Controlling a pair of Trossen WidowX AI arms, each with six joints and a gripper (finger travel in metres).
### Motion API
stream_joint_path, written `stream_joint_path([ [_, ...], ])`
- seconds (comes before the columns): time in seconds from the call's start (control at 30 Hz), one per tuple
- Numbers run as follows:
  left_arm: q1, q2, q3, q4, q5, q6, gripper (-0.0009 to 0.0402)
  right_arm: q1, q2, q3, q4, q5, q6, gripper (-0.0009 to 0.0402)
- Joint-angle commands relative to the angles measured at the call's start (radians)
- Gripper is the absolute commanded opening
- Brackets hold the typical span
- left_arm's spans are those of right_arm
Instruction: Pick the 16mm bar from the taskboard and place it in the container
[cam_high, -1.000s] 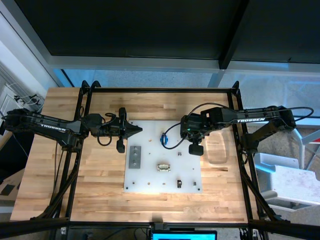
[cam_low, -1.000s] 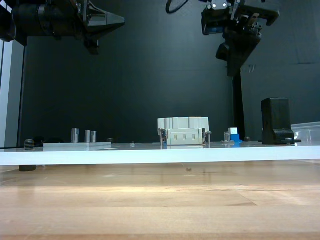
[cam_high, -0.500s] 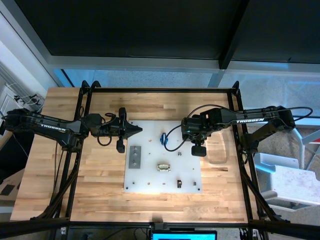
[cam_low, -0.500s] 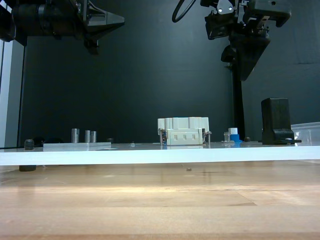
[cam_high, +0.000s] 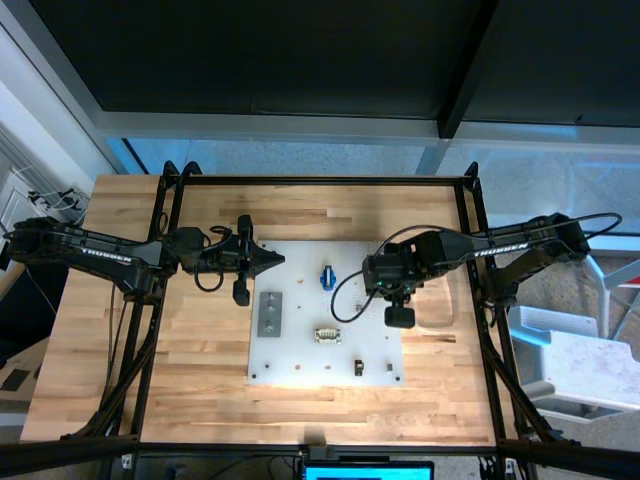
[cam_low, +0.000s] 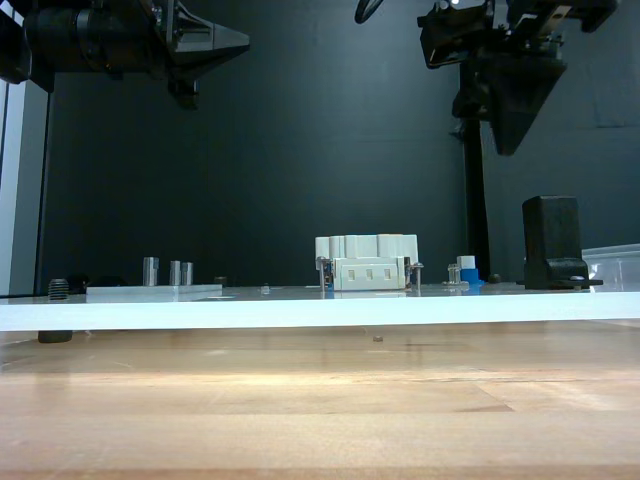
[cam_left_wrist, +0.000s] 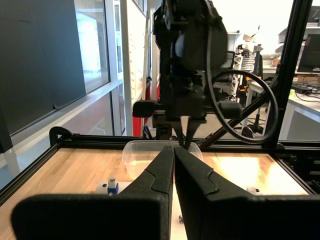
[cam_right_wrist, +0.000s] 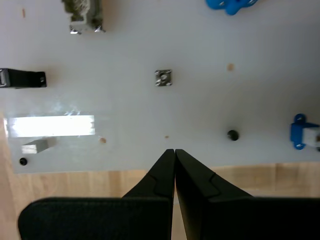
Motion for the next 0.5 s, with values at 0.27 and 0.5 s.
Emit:
stream_joint_path([
  [0.27,0.000,0.000,0.000,0.000,0.000,0.000,0.0000,0.109,0.029,0.000,0.003,0.009,0.114,0.0000],
  [0.5,0.000,0.000,0.000,0.000,0.000,0.000,0.0000,0.177,0.061,0.000,0.010,0.009,0.185,0.0000],
])
